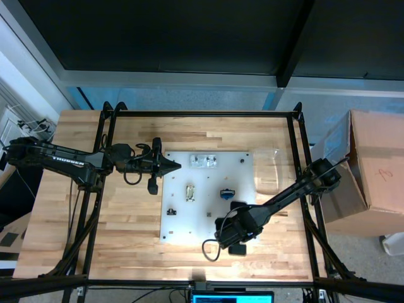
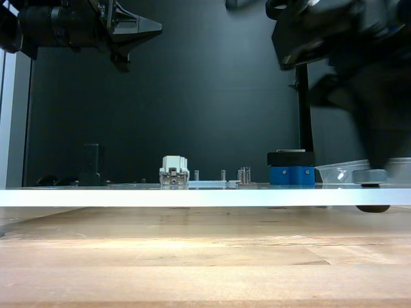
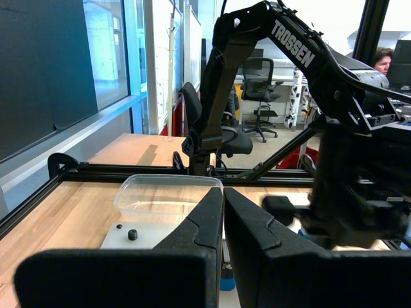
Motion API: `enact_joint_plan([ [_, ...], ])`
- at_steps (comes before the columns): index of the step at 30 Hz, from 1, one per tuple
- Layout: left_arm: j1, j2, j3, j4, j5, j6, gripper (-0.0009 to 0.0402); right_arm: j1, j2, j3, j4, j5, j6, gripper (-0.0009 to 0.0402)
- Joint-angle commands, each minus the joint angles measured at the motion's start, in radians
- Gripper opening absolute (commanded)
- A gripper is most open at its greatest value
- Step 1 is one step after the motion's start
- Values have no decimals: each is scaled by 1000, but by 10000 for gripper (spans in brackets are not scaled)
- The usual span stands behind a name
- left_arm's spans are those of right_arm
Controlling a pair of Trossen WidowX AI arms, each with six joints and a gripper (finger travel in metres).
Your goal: Unfasten the M12 nut and place it in the container
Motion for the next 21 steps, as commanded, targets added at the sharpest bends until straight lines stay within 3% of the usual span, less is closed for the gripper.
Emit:
enact_joint_plan([
  [1, 0, 0, 0, 1, 0, 0, 0, -2, -18, 13, -50, 78, 31, 0],
  [4, 0, 0, 0, 0, 0, 0, 0, -2, -31, 14, -51, 55, 32, 0],
  [6, 0, 0, 0, 1, 0, 0, 0, -2, -37, 14, -50, 8, 28, 0],
  [12, 0, 0, 0, 0, 0, 0, 0, -2, -47, 14, -19, -230, -26, 0],
  [14, 0, 0, 0, 1, 0, 0, 0, -2, -45, 14, -3, -278, -26, 0],
  [21, 0, 0, 0, 0, 0, 0, 0, -1, -4, 14, 60, -271, -26, 0],
])
